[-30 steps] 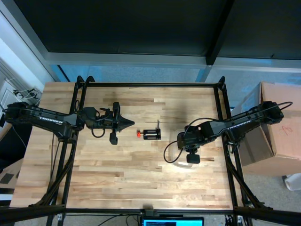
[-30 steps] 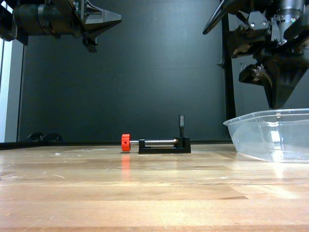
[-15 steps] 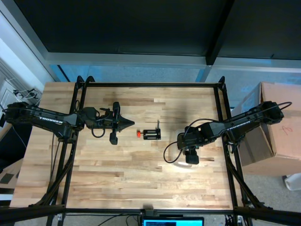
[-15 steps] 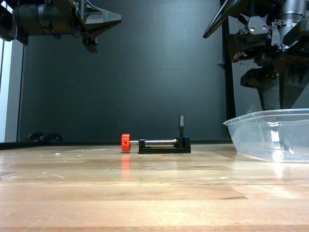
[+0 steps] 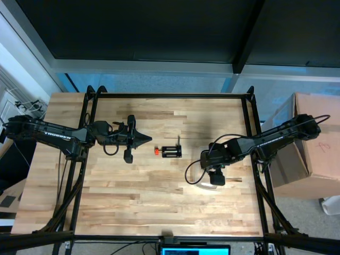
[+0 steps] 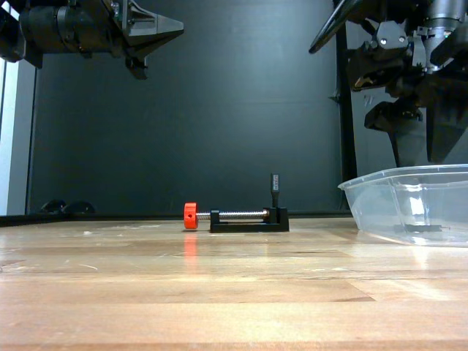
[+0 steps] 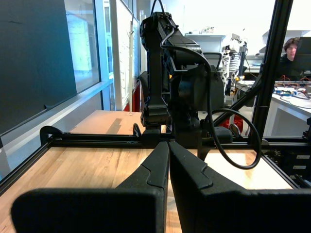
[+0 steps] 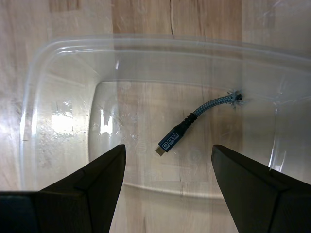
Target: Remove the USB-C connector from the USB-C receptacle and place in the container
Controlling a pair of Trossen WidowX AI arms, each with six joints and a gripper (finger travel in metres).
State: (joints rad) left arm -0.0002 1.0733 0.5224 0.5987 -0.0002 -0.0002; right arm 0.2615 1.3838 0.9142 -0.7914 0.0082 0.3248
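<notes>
I saw connector [image 8: 182,130] lying free in container [image 8: 58,53]. Right gripper [image 8: 167,150] hung just above it, spread wide, empty. Left gripper [image 7: 168,145] (pinched together, nothing held) sat well away from container. Risk imo: a sideways retract could clip rim and spill it.

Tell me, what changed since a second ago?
The right pincer opened and let go of the USB-C connector. The connector dropped and now lies free on the floor of the container. The left pincer stayed shut, high over the table to the left of the clamp, and the clamp did not move.
</notes>
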